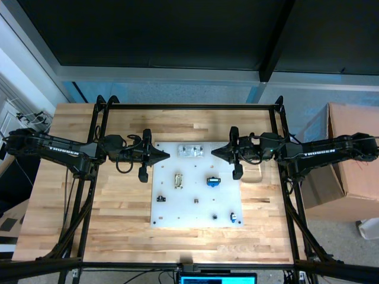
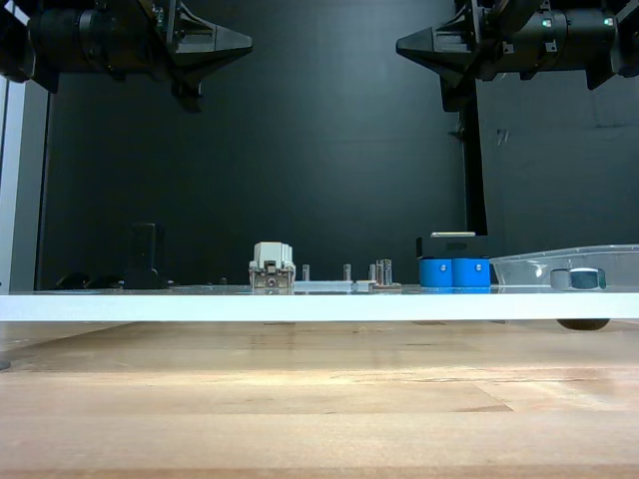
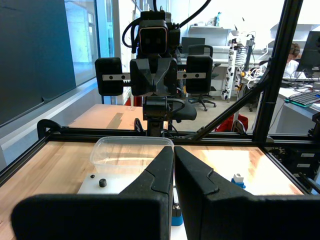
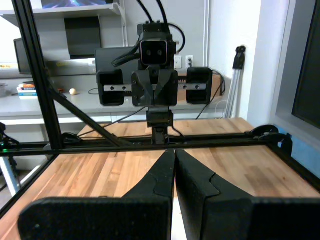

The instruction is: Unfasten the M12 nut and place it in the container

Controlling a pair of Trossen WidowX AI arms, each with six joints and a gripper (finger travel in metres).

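Past the table [image 2: 319, 399] edge, the nut [image 2: 578, 278] is sitting on its stud (untouched); left gripper [image 1: 167, 155] and right gripper [image 1: 214, 152] are hovering parked above the board [image 1: 195, 210], fingers together, holding nothing.

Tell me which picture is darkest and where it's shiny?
Low view is darkest: black backdrop, left gripper and right gripper dim shapes up high, both shut. Left wrist view has bright glare on the table. High view is evenly lit; the nut sits on its stud, not in the container.
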